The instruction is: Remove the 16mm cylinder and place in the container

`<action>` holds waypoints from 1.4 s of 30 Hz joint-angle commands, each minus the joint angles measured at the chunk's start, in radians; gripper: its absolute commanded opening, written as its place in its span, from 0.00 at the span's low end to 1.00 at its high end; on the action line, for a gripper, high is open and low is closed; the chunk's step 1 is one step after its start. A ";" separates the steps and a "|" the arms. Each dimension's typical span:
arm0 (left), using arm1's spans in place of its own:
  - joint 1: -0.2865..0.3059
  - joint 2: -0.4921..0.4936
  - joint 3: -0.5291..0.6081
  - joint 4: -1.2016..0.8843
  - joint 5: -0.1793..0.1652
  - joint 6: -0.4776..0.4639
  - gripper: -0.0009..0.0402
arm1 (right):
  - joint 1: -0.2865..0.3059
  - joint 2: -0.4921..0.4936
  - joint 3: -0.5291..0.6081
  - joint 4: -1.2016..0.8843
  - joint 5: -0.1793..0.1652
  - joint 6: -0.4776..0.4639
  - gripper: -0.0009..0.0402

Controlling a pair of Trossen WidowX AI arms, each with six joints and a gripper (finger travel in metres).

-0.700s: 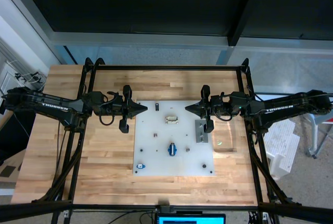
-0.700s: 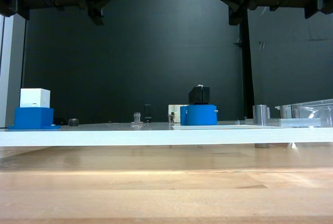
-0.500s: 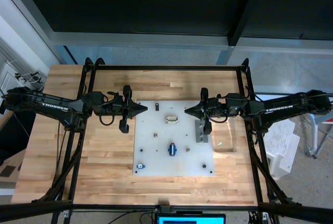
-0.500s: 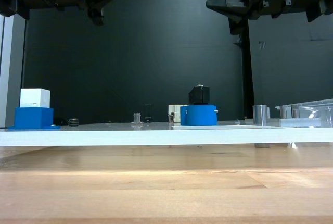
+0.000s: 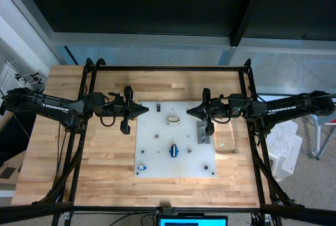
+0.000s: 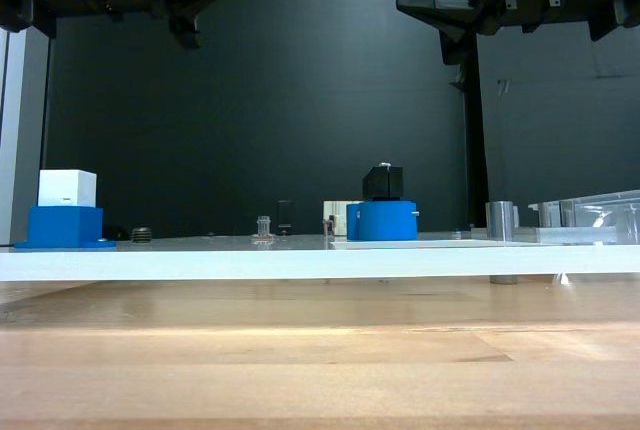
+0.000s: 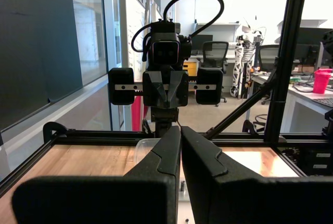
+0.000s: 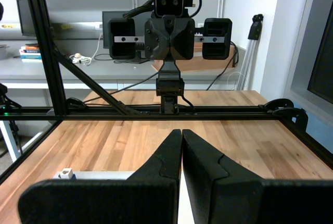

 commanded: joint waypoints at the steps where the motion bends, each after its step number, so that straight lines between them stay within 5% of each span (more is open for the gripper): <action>1: 0.000 0.000 0.000 0.001 0.000 0.000 0.02 | 0.000 0.001 0.000 0.000 0.000 0.002 0.02; 8: 0.000 0.000 0.000 0.001 0.000 0.000 0.02 | 0.003 0.000 0.031 -0.060 0.001 0.006 0.02; 24: 0.000 0.000 0.000 0.000 0.000 0.000 0.02 | 0.040 0.042 0.287 -0.780 0.000 0.004 0.02; 42: 0.000 0.000 0.000 0.001 0.000 0.000 0.02 | 0.141 0.064 0.371 -1.046 0.013 0.072 0.02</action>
